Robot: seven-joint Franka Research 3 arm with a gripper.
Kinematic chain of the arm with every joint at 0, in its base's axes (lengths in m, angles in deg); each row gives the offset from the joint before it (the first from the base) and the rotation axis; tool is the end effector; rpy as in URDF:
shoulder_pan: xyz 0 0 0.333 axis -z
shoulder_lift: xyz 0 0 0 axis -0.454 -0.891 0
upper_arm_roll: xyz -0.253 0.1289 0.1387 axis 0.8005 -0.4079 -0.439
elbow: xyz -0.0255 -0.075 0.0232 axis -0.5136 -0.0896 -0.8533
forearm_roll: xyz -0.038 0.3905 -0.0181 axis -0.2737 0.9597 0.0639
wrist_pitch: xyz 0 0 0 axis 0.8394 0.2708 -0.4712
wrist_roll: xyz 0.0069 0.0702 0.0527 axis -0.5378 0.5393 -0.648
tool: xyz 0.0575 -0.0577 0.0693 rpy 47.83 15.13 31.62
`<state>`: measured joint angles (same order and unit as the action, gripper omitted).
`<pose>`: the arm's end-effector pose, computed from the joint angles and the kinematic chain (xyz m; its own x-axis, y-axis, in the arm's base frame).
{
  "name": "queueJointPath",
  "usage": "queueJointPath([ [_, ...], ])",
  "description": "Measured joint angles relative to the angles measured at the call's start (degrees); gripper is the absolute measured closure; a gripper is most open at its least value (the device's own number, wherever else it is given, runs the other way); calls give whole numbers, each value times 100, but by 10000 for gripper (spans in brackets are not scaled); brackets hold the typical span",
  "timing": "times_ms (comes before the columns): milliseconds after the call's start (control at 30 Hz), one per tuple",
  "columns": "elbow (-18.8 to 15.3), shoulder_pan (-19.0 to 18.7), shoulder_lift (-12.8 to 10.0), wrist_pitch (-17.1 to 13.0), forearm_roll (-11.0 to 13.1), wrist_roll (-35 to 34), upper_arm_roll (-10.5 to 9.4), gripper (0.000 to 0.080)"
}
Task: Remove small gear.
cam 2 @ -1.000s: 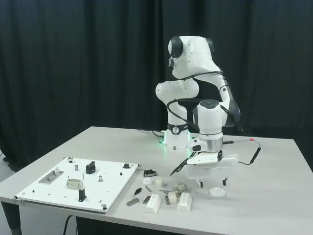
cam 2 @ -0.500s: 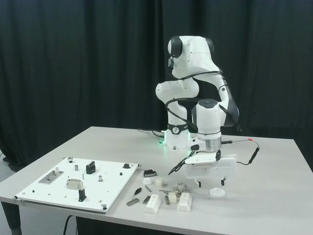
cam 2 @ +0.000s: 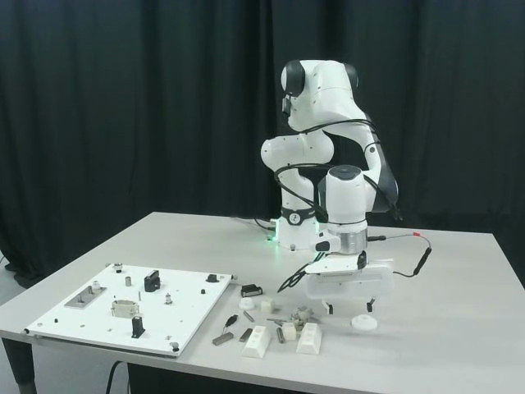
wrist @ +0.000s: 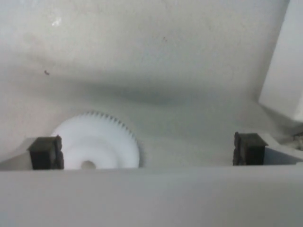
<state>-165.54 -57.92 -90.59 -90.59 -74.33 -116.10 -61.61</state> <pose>0.5664 0.2168 0.2249 0.8449 -0.5339 -0.0329 -0.5349 -0.8435 -0.0494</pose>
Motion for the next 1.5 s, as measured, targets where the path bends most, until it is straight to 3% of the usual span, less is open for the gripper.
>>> queueJointPath([
  [1500, 229, 3, 0, 85, -55, 79, 249, 3],
])
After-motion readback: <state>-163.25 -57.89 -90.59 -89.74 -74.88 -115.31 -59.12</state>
